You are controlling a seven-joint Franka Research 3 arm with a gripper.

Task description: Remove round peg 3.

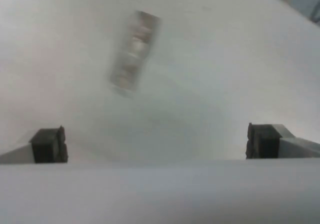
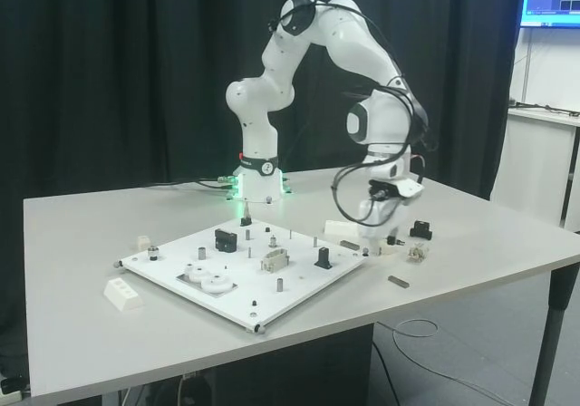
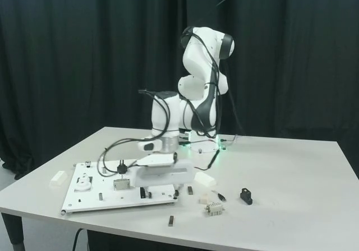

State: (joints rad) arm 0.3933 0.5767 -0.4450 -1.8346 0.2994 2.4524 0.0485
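Gripper (image 1: pixel 156 144) spread wide, nothing between the black fingertips (image 1: pixel 49 145). In wrist view it hangs over bare grey tabletop (image 1: pixel 225 59) w/ a small metal connector (image 1: pixel 134 51) lying flat below, blurred. Arm (image 2: pixel 381 120) reaches low past the white board's (image 2: pixel 237 279) edge. Several small pegs stand on the board; can't tell which is round peg 3. Short peg (image 2: pixel 397 282) lies loose near tabletop's front edge. Black block (image 3: pixel 245 195) sits apart from board.

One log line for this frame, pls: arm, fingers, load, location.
arm: low over table beside white board | gripper: fingers open | load: none | below wrist: small grey part lying on table
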